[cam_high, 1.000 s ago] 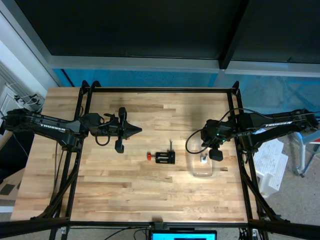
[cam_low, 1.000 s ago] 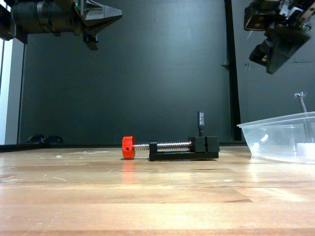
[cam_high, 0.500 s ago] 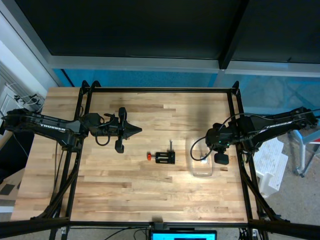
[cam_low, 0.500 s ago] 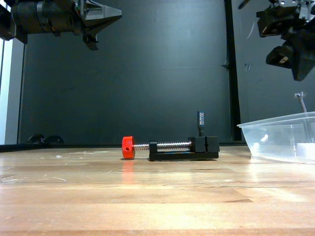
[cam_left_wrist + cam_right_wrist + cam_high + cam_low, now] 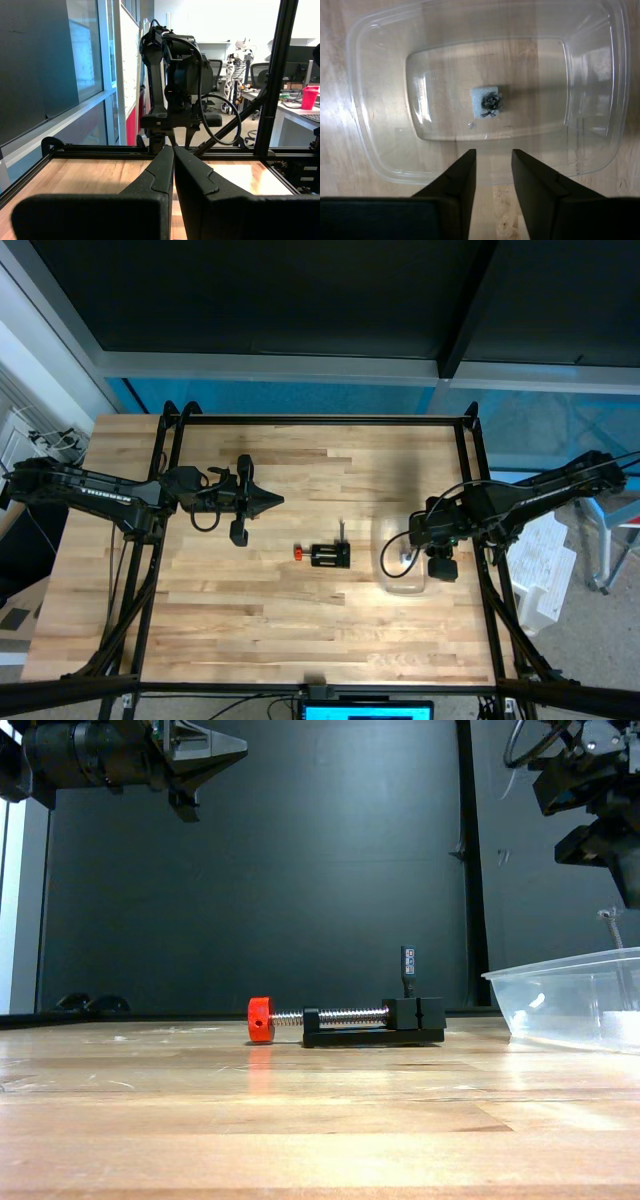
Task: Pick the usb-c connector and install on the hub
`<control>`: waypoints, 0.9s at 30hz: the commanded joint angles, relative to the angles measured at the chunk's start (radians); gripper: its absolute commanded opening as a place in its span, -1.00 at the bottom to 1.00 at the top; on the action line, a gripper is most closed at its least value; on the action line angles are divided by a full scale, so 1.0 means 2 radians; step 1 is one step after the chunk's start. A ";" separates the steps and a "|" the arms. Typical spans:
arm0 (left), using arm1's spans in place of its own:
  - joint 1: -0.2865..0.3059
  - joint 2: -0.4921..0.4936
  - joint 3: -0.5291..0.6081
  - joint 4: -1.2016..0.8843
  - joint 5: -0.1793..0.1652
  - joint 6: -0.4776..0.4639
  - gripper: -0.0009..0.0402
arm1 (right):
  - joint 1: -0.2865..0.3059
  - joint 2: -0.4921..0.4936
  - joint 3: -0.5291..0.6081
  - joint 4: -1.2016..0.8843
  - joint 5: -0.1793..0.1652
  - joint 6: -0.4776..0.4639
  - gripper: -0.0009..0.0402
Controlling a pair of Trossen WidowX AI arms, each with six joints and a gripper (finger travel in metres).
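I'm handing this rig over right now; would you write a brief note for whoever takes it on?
Left gripper: shut, empty, parked high over the left side of the table.
Right gripper: open, empty, hovers pointing down over the clear dish.
The usb-c connector: lies on the dish floor, not gripped, in line with the open fingers.
The hub: on the table near its middle, left of the dish.
Done: approach only.
Left: descend, grasp the connector, carry it to the hub, install it.

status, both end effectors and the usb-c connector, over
Left end effector shut, parked high at left. Right end effector open, above clear dish. Ungripped usb-c connector lies inside dish. Only dish wall between it and hub.
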 commanded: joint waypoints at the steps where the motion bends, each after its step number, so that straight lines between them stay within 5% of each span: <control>1: 0.000 0.000 0.000 0.000 0.000 0.000 -0.96 | 0.001 0.007 0.000 0.007 0.006 0.010 -0.34; 8: 0.000 0.000 0.000 0.000 0.000 0.000 -0.96 | 0.001 0.028 0.000 0.018 0.014 0.014 -0.18; 27: 0.000 0.000 0.000 0.000 0.000 0.000 -0.96 | 0.018 0.087 -0.014 0.074 0.027 0.014 -0.16</control>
